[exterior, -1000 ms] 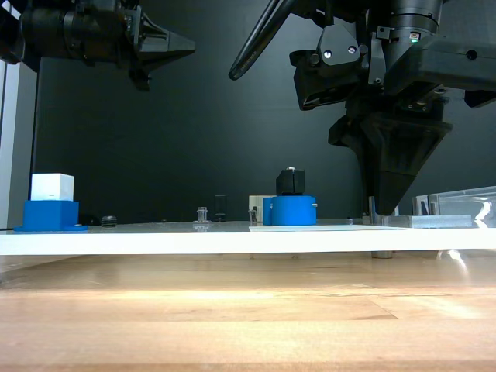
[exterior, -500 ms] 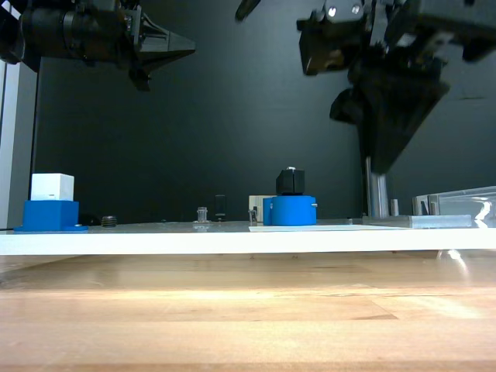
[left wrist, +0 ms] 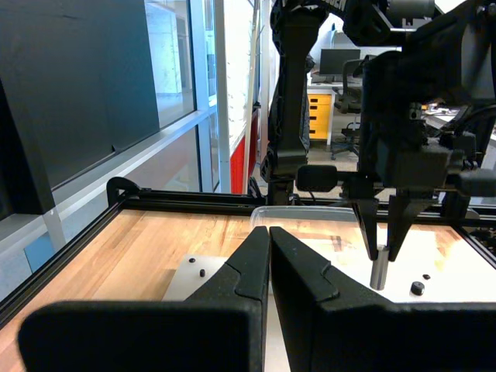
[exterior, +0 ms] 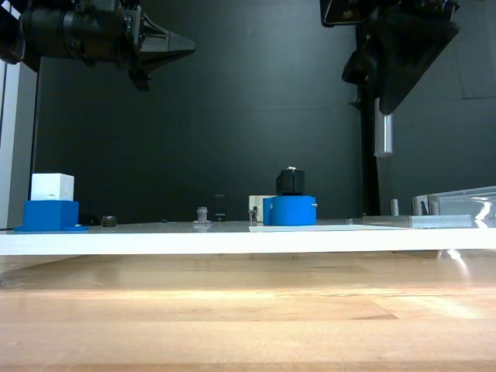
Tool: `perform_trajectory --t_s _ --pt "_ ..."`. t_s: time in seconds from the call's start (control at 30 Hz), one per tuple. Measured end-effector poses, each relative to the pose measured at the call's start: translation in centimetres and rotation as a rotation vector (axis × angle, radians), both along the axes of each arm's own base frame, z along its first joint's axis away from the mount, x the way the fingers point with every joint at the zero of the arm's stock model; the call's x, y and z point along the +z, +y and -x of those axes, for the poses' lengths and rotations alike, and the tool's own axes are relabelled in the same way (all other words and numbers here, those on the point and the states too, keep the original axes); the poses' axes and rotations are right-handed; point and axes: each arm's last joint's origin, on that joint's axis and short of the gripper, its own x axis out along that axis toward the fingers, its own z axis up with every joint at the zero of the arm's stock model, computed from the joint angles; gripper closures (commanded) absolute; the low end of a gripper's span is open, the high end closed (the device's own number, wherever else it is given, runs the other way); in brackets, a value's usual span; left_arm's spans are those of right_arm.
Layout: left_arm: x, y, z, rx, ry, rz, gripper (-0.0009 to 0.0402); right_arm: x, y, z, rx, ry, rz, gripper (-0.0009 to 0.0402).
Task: Remove the 16mm cylinder and place in the container
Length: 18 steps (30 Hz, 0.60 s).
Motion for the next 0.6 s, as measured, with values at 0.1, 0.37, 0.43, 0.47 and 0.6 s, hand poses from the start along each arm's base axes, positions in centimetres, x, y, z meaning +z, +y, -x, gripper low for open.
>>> perform_trajectory --t_s 0.1,0.37,0.43,0.47,0.6 --pt "0.0 0.0 0.0 0.000 0.000 0.000 0.0393 0.2 -0.1 0.3 -0.001 0.005 0.002 0.0393" --pt "0.0 0.0 0.0 0.000 0.001 0.000 0.0393 1.1 -1.0 2.9 -0.021 0.006 -0.006 0.0393" --pt "0.0 0.0 0.0 0.000 0.001 0.000 0.0393 1.1 -1.4 4.1 -0.032 0.013 -0.008 0.0393" --pt "0.0 0.0 0.0 0.000 0.000 0.000 0.0393 1.0 -1.6 4.7 -0.038 0.020 -0.008 0.0393" --pt "0.0 0.0 0.0 0.000 0.000 0.000 0.0393 0.6 -2.3 6.9 -0.052 0.032 -0.010 0.0393"
